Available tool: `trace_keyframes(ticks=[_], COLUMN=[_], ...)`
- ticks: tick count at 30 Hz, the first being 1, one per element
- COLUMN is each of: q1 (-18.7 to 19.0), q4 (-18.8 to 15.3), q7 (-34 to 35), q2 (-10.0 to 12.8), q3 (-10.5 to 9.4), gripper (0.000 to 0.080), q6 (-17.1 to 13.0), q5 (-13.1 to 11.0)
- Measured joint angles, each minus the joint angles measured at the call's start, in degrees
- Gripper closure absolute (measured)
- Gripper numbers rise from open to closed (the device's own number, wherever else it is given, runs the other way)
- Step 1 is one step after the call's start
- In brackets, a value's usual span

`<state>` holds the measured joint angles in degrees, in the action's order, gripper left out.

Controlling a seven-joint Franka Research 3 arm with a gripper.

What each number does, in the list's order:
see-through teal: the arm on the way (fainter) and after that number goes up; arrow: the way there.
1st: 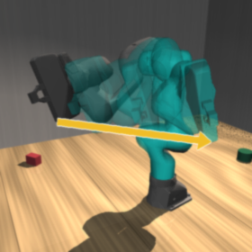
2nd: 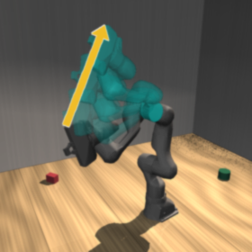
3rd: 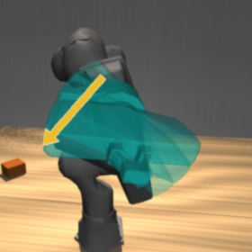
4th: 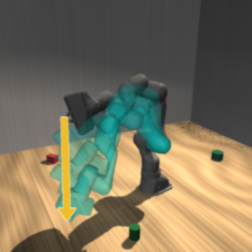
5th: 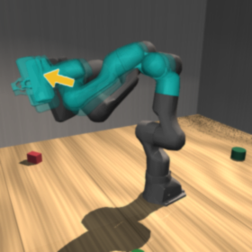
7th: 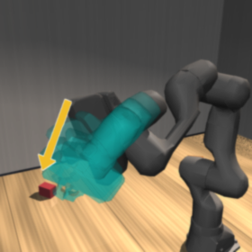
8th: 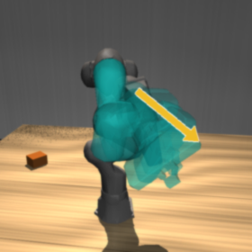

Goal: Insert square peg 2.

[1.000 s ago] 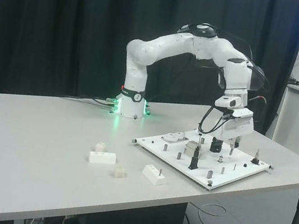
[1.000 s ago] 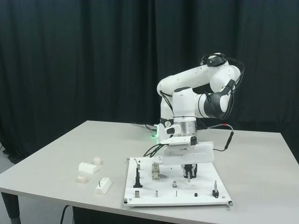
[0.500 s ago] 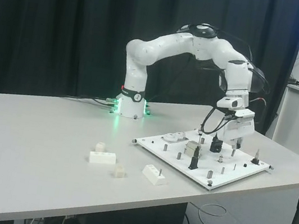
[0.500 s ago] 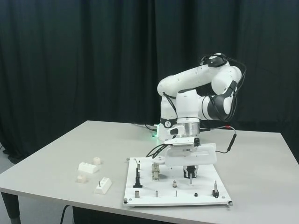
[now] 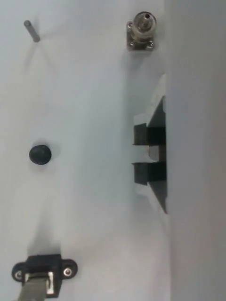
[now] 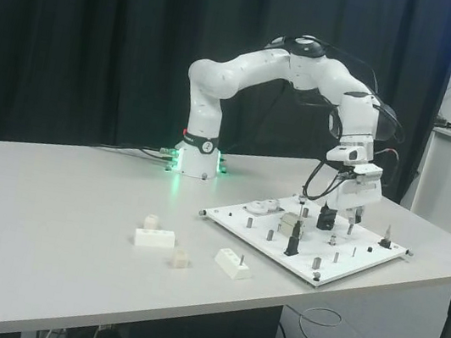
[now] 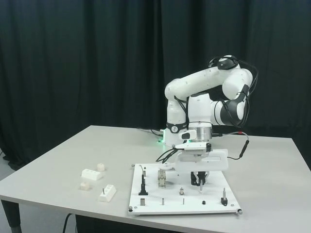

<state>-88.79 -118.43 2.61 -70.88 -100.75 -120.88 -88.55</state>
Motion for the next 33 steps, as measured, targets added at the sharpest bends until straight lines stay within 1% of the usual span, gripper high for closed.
trace_keyframes(ticks=[7,12,23,33], q1=[1.32,1.56,1.29,1.0], q4=[-1.11,-1.49,-1.62,-1.65], q7=[0.74,1.32,1.92,1.93], q2=[0.0,0.01,0.01,0.01], q3=[-0.01,-0.01,-0.1,-1.05], gripper=[0.0731,0.0731,0.0731,0.0731], q6=[-2.19,-3.48,-3.63,-3.62], q5=[-1.05,-1.6,-1.98,-2.95])
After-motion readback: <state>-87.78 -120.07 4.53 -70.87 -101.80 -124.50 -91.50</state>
